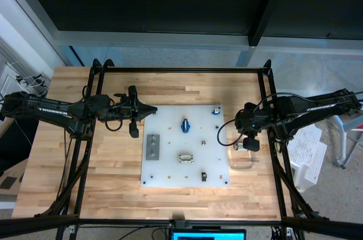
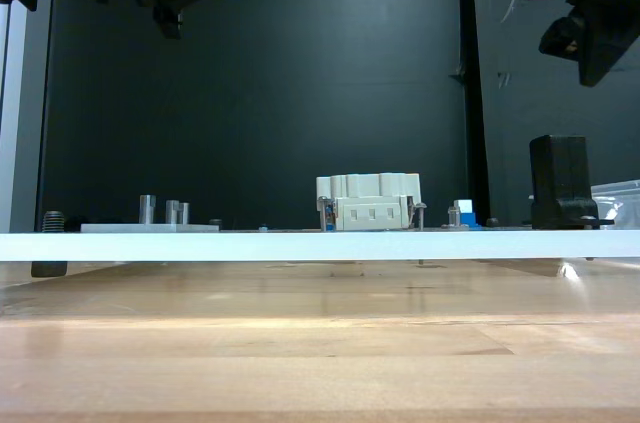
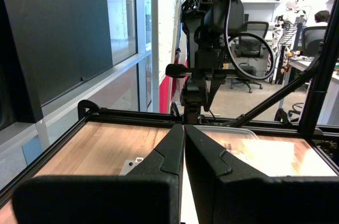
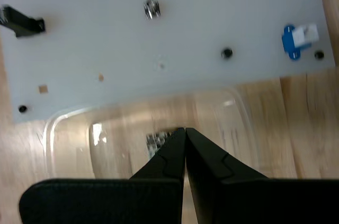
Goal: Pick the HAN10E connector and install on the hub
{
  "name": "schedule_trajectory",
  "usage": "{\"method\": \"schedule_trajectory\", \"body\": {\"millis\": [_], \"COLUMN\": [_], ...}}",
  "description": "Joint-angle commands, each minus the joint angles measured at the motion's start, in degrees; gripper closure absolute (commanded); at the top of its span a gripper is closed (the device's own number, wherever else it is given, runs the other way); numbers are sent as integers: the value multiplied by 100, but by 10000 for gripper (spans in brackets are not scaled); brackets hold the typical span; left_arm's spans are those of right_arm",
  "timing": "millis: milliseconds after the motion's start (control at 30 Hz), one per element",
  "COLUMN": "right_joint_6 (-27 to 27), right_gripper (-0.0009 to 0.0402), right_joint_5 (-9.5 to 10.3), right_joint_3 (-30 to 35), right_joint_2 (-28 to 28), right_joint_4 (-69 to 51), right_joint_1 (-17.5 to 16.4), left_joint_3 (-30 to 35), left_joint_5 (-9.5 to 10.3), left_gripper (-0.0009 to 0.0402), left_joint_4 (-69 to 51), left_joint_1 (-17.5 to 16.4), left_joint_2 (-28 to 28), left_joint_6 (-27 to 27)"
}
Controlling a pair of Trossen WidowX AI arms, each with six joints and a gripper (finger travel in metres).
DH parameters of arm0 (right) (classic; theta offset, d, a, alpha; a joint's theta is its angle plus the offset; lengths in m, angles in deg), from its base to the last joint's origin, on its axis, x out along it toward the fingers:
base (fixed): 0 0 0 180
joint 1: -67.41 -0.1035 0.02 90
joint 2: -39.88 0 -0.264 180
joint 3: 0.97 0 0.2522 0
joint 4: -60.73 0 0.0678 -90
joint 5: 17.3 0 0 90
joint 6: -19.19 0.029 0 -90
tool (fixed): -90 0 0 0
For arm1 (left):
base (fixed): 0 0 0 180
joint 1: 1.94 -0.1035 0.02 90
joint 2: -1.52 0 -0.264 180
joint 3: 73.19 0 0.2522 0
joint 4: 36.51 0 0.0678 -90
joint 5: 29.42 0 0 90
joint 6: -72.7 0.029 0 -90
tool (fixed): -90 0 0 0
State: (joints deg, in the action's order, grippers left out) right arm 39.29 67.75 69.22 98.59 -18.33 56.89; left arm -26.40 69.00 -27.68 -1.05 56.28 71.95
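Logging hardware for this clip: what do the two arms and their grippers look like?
Both arms are black with looping black cables; the left arm bears white lettering. The left gripper, above the board's left edge, and the right gripper, over the clear tray, have black tapering fingers.

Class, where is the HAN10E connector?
High view: HAN10E connector in the clear tray right of the board, under the right claw; left claw hovers at the board's left.

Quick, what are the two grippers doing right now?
Left gripper: closed, empty, raised beside the board.
Right gripper: closed, empty, above the tray.
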Motion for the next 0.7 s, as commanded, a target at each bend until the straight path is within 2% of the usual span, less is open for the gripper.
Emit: {"method": "schedule_trajectory", "body": {"millis": [33, 367, 700], "right_joint_6": [153, 216, 363], "right_gripper": [391, 332, 216], "right_joint_5": [0, -2, -9], "right_joint_3": [-2, -2, -4], "right_joint_2": [7, 282, 723], "right_joint_4": [-127, -522, -575], "right_joint_1": [-2, -52, -273], "left_joint_3": [0, 0, 0], "left_joint_5": [-2, -2, -2], "left_gripper": [392, 392, 392], "left_joint_4": [0, -2, -2], "left_joint_1": [-2, -2, -2], "left_joint_2": [0, 0, 0], "left_joint_6": [2, 2, 2]}}
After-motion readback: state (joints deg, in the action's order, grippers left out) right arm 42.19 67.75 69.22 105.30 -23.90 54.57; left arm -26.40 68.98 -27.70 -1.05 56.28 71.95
